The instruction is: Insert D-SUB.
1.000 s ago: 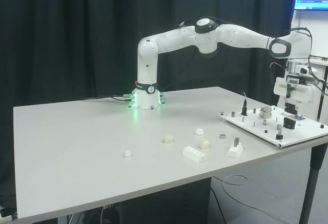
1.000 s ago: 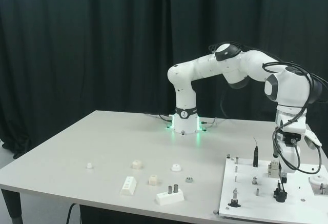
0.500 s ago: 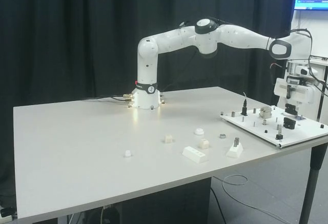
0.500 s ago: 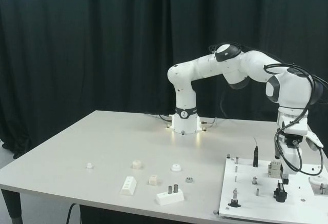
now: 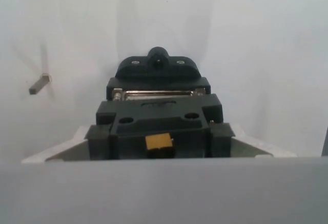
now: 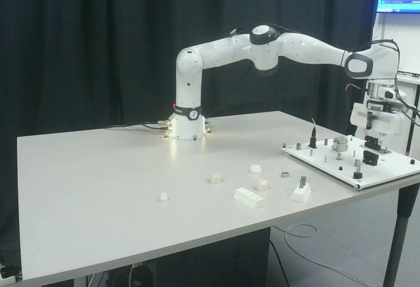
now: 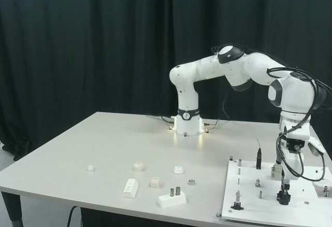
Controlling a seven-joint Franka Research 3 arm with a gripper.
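- The gripper [image 6: 372, 144] is seen low over the white board [image 6: 387, 175] at the right end of the worktop [image 6: 98, 169], with the arm [image 6: 262, 41] stretched far out from its base
- In the wrist view the black D-SUB connector [image 5: 160, 112] is framed between the fingers, with its metal shell facing a black socket block [image 5: 156, 67] fixed on the board
- The fingers appear closed narrowly on the connector body, though their tips are hidden in the wrist view and small in both room views, so the grip is judged rather than seen
- Plug and socket look nearly lined up; whether the shell has already entered the socket cannot be told
- The D-shaped shell accepts one orientation only, so the long edge should be kept parallel to the socket opening before any push is made
- The push is best kept slow and straight along the socket axis; tilt would likely jam the shell on the rim
- Grip should be held firm until seating is felt, since slip in the fingers would spoil the alignment
- A small peg [image 5: 39, 83] standing on the board nearby should be cleared by the fingers
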